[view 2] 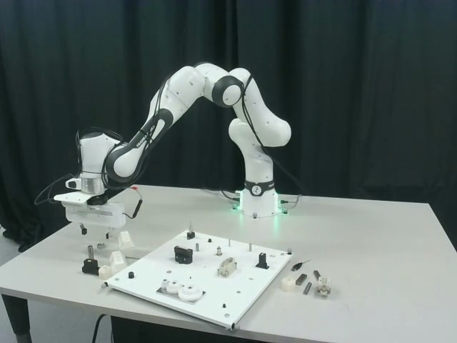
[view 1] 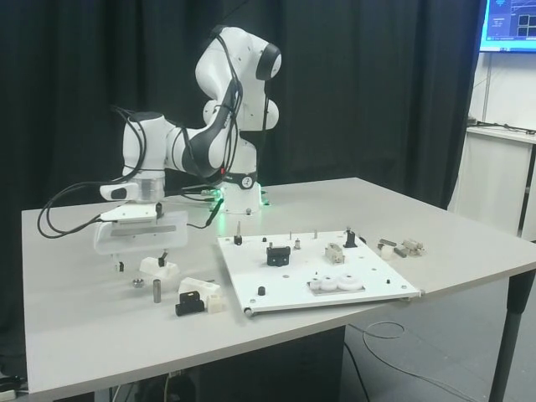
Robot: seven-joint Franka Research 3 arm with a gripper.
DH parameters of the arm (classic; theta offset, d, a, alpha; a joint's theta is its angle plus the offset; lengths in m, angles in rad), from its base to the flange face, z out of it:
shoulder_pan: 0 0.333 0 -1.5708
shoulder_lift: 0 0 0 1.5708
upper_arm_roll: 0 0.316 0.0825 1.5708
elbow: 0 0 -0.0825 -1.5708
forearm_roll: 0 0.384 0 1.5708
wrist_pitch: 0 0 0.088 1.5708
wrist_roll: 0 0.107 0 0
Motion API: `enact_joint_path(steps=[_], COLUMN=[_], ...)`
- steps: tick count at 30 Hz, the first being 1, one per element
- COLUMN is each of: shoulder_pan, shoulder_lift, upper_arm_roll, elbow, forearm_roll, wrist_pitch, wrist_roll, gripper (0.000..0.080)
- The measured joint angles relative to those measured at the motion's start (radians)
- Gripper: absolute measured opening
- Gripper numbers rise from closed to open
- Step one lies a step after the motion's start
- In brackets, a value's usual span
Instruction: Remove Ethernet.
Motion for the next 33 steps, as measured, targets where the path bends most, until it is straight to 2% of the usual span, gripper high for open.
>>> enact_joint_path(steps=[5,9,20,23,27,33], shoulder_pan=[0.008,0.021,0.104,0.135,0.174,0.222], shoulder_lift=[-0.008,-0.017,-0.064,-0.083,-0.111,-0.164], upper_arm_roll=[-0.004,-0.014,-0.082,-0.101,-0.118,-0.125], elbow=[0.0,-0.001,-0.024,-0.043,-0.079,-0.152], forearm_roll=[0.0,-0.003,-0.045,-0.059,-0.076,-0.104], wrist_pitch=[-0.031,-0.075,-0.284,-0.326,-0.352,-0.354], wrist_roll=[0.008,0.009,0.097,0.126,0.157,0.239], gripper=[0.08,0.08,0.08,0.08,0.08,0.08])
